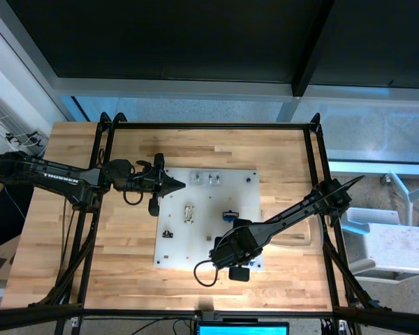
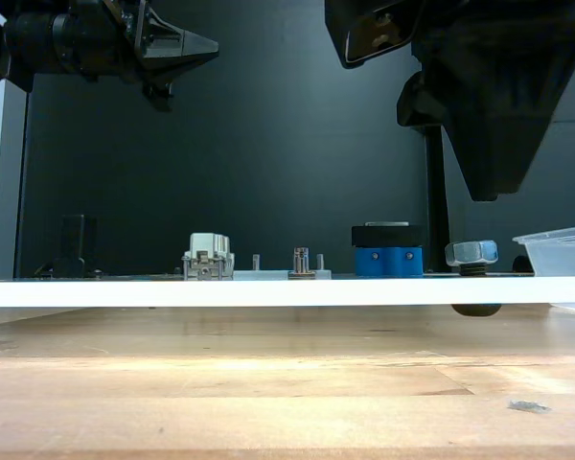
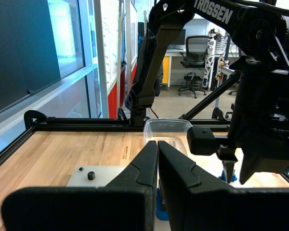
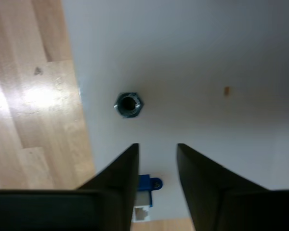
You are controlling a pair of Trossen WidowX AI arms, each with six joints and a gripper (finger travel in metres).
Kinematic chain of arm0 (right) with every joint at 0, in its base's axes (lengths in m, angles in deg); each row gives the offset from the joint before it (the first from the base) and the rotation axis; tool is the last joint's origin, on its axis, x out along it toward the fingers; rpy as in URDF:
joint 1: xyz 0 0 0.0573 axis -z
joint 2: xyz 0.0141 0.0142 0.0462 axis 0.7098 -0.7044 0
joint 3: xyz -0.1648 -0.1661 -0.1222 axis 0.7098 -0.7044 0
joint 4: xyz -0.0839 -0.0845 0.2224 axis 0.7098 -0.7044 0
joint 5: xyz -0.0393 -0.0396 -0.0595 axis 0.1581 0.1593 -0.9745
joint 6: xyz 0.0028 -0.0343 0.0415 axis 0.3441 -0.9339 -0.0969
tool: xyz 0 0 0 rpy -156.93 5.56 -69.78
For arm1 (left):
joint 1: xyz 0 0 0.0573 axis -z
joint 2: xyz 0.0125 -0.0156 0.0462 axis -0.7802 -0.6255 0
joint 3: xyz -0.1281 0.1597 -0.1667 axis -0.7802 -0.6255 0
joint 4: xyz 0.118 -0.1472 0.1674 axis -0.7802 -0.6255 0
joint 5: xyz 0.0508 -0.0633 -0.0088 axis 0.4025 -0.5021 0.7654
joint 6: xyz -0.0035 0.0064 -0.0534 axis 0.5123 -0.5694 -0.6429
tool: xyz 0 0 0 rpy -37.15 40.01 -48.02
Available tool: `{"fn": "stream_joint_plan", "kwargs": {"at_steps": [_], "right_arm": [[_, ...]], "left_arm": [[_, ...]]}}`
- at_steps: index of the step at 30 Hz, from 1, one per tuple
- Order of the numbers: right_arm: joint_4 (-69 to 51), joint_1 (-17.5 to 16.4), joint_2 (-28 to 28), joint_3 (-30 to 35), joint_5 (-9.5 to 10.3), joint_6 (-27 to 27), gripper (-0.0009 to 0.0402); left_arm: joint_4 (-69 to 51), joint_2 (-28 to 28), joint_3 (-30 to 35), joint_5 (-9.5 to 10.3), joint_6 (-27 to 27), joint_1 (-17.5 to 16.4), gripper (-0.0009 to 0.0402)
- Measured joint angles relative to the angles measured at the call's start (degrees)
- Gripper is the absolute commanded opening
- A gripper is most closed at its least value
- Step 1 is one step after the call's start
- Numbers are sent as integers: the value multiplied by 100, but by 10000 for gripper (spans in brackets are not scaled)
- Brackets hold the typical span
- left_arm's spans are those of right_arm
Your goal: Pick the M12 fastener and fasten on the M12 threads
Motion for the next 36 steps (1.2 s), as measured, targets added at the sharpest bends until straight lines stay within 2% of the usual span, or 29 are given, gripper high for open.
{"fn": "stream_joint_plan", "kwargs": {"at_steps": [1,4,8,13,36], "right_arm": [[15,0,0,-4,-4,-2,-4],[240,-26,0,-9,-31,-153,9],[490,-68,-2,-11,-293,-254,1],[599,-107,-7,-188,-437,-249,-1],[1193,-181,-7,-719,-461,-225,0]], "left_arm": [[0,0,-2,-2,0,0,0],[-2,-2,0,0,0,0,0],[0,-2,0,0,2,0,0],[0,-2,0,-2,2,0,0],[2,0,-2,0,2,0,0]]}}
